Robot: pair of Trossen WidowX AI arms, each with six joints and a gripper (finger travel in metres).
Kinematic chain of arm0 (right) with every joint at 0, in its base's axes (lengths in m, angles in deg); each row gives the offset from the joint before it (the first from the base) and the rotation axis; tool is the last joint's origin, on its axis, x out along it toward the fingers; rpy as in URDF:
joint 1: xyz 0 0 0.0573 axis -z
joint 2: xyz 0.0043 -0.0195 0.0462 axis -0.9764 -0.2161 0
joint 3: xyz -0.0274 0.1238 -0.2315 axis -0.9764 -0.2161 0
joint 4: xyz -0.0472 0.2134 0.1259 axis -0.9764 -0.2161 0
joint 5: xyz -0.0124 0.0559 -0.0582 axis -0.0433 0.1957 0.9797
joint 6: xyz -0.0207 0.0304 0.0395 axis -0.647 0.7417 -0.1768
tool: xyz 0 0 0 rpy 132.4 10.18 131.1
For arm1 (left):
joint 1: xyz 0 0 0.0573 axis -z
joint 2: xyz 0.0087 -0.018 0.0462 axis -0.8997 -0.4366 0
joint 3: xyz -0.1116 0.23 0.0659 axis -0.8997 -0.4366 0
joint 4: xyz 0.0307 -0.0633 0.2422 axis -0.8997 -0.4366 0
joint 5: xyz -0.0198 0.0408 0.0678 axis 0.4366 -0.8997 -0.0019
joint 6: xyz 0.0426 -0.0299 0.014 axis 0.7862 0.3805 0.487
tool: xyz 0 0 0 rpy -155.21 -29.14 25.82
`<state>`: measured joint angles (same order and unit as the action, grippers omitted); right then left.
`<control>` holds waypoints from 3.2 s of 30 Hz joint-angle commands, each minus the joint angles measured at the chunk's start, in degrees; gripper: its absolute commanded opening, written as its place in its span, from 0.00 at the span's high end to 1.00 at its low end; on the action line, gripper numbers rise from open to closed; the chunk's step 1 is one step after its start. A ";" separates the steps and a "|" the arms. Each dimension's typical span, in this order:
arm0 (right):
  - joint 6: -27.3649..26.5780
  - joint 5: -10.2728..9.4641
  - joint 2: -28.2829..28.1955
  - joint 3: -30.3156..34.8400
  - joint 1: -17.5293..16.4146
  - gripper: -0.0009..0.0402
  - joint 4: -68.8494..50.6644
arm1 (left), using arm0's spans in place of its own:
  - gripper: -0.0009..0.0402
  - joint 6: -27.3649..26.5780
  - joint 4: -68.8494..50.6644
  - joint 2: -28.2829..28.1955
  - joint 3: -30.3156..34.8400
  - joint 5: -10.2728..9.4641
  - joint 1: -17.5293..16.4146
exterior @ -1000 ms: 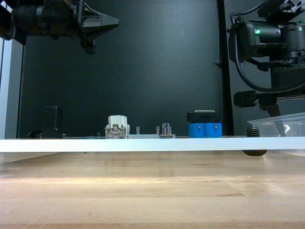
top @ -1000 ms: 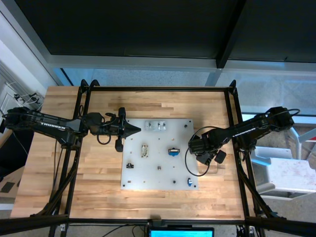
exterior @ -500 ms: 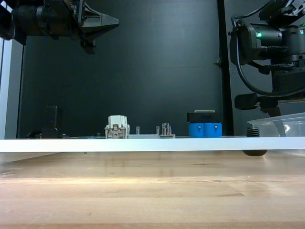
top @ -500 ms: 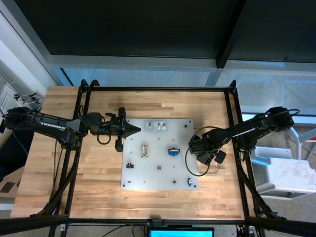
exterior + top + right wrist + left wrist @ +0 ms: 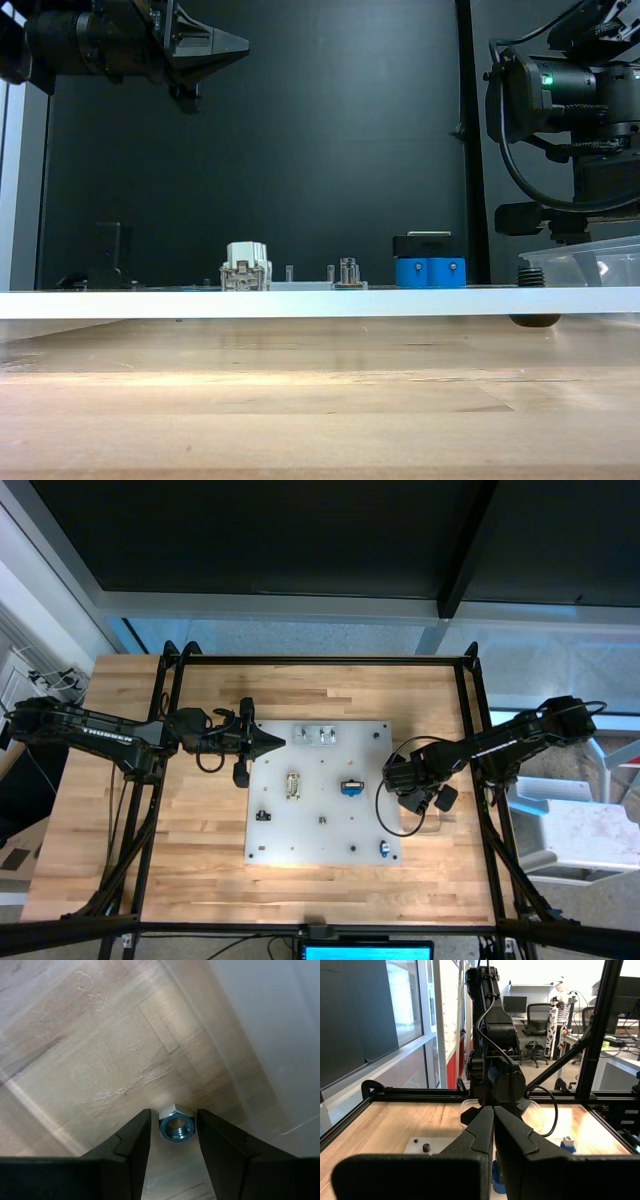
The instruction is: Pick the M12 fastener and fasten on the M12 threads
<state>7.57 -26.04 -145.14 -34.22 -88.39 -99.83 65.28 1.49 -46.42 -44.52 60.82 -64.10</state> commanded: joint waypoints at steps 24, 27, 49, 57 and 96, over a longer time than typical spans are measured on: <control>0.28 -0.07 2.21 5.07 -0.20 0.95 -5.49 | 0.98 0.02 0.00 0.00 0.00 0.02 -0.02; 0.28 -0.09 2.56 8.33 -0.94 0.95 -9.38 | 0.98 0.02 0.00 0.00 0.00 0.02 -0.02; -6.45 -0.04 -11.67 35.28 -10.16 0.95 -21.51 | 0.98 0.02 0.00 0.00 0.00 0.02 0.00; -7.50 -0.13 -21.31 46.62 -13.09 0.95 -25.16 | 0.98 0.02 0.02 0.00 0.00 0.00 -0.02; -10.49 -0.24 -38.56 63.45 -16.83 0.95 -24.33 | 0.98 0.02 0.02 0.00 0.00 0.02 -0.02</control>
<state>-2.98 -26.19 -183.70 29.31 -105.16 -124.25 65.30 1.49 -46.42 -44.54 60.82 -64.10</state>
